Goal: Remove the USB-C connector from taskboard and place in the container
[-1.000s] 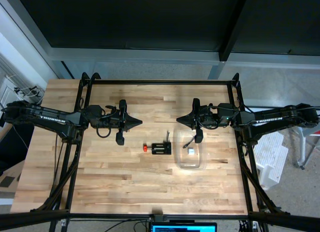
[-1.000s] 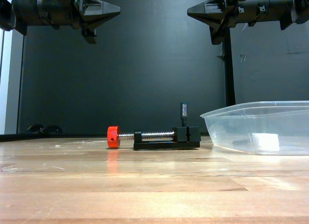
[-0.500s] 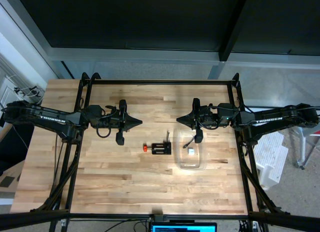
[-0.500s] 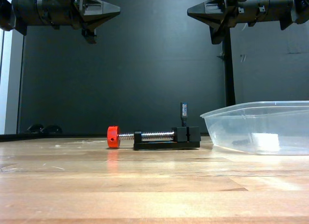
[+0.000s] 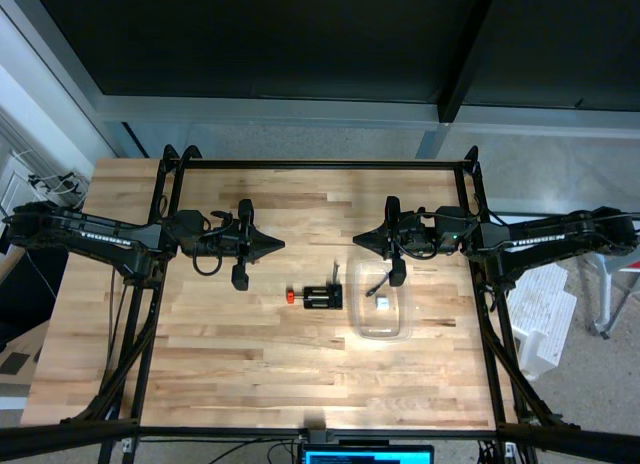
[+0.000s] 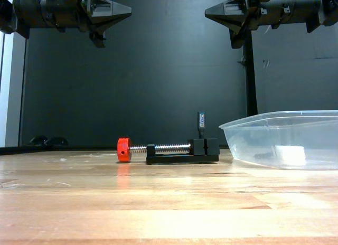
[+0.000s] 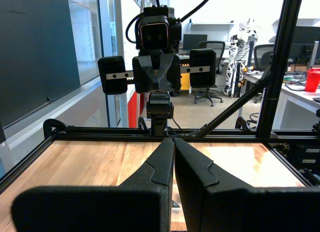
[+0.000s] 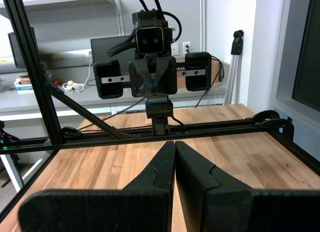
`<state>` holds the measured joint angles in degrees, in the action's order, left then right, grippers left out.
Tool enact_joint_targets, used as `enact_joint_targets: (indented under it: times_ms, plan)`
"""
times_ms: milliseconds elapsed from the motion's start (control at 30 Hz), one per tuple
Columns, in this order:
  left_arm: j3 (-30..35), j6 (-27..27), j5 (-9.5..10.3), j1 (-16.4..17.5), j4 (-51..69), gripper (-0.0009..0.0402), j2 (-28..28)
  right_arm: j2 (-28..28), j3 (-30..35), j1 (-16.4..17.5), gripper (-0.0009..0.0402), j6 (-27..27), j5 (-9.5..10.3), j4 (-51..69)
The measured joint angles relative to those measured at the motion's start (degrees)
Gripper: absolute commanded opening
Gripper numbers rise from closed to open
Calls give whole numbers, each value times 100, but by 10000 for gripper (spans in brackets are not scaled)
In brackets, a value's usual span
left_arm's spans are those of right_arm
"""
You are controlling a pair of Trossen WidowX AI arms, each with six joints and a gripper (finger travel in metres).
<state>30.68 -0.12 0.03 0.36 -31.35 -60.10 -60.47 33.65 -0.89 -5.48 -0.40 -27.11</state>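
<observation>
Fingers (image 7: 192,172) of the left gripper (image 5: 278,245) are pressed together on nothing, and the right gripper (image 5: 360,241) is closed and empty in the same way. Both hang high above the table (image 5: 230,354), just above the middle of the high view, with their tips facing each other across a gap. This looks like a parked pose with no work in hand. Below them, at the centre of the frame, sits the taskboard (image 5: 322,297), its orange-red knob (image 5: 291,296) pointing left. A small upright piece (image 6: 200,121) rises from its clamp, but what it is cannot be told. Just to the right, close beside the taskboard, lies the container (image 5: 385,326). It holds the USB-C connector (image 5: 375,284), a curved dark piece in its far half, and near it a white cube (image 5: 383,303). Judged from this layout, the task appears to be finished.
</observation>
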Motion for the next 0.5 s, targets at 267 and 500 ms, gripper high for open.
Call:
enact_joint_targets:
  times_ms: [267, 500]
  plan:
    - [2, 2, 2, 0, 0, 0, 0, 0, 0, 0, 0, -2, 0, 70]
    - [0, 0, 2, 0, 0, 0, 0, 0, 0, 0, 0, -2, -2, 70]
